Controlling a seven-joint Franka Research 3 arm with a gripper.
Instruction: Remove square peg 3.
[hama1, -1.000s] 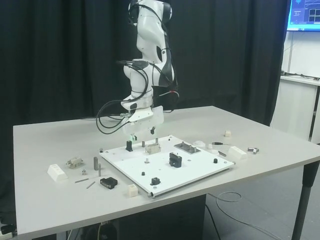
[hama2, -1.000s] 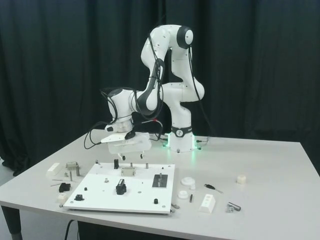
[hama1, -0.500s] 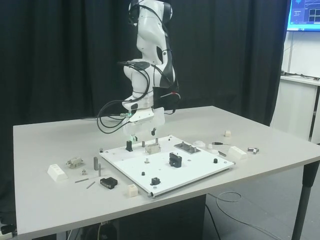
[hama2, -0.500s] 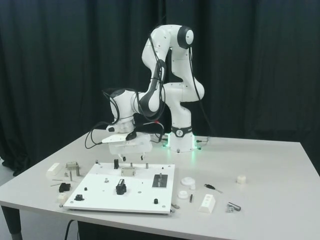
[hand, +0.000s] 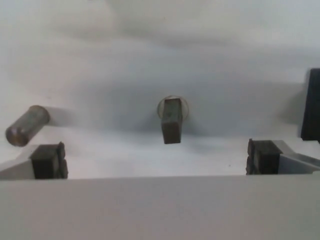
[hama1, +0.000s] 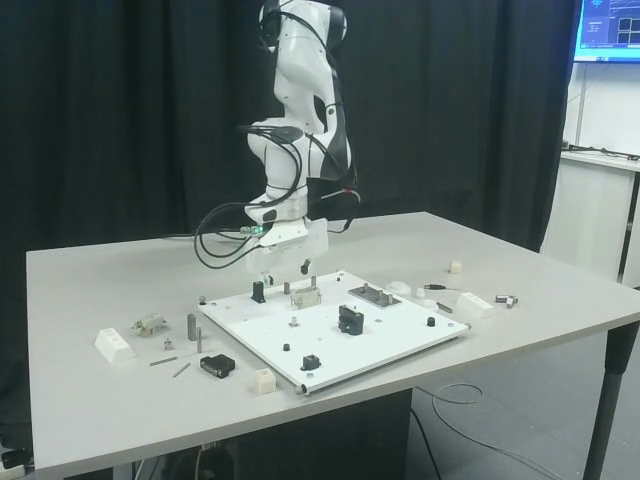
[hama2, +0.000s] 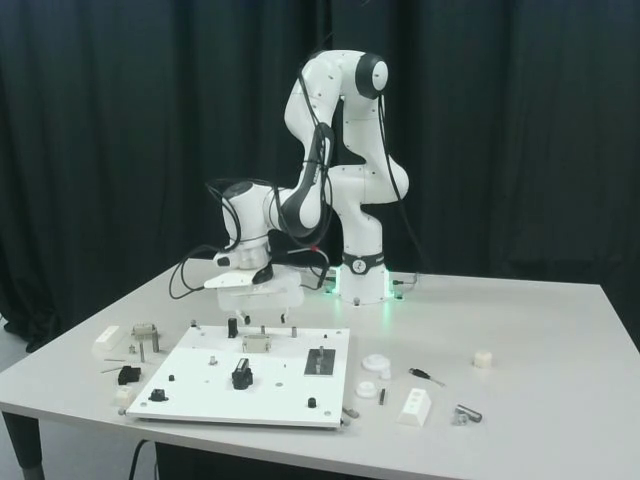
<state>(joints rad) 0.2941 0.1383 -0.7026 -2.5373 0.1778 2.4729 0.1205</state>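
While the arm hangs over the far edge of the board, the wrist view shows the most.

Fingers: both black pads (hand: 48, 161) stand wide apart, one at each side of the wrist view, touching nothing.
Gripper: it (hand: 155, 161) is spread wide and carries nothing; in the room views it (hama1: 285, 266) hovers above the board, apart from every part on it.
Square peg 3: the grey peg (hand: 172, 120) stands upright in a round socket of the board, between the two pads and below them, not touching either.
Round pin: a grey cylinder (hand: 27, 125) stands near one pad, apart from the peg.
Black block: a dark part (hand: 312, 104) shows at the picture's edge, near the other pad.
Board: the white plate (hama1: 400, 340) lies flat on the grey table (hama1: 90, 400).
Arm: the white Franka arm (hama2: 345, 180) bends down from its base behind the board.
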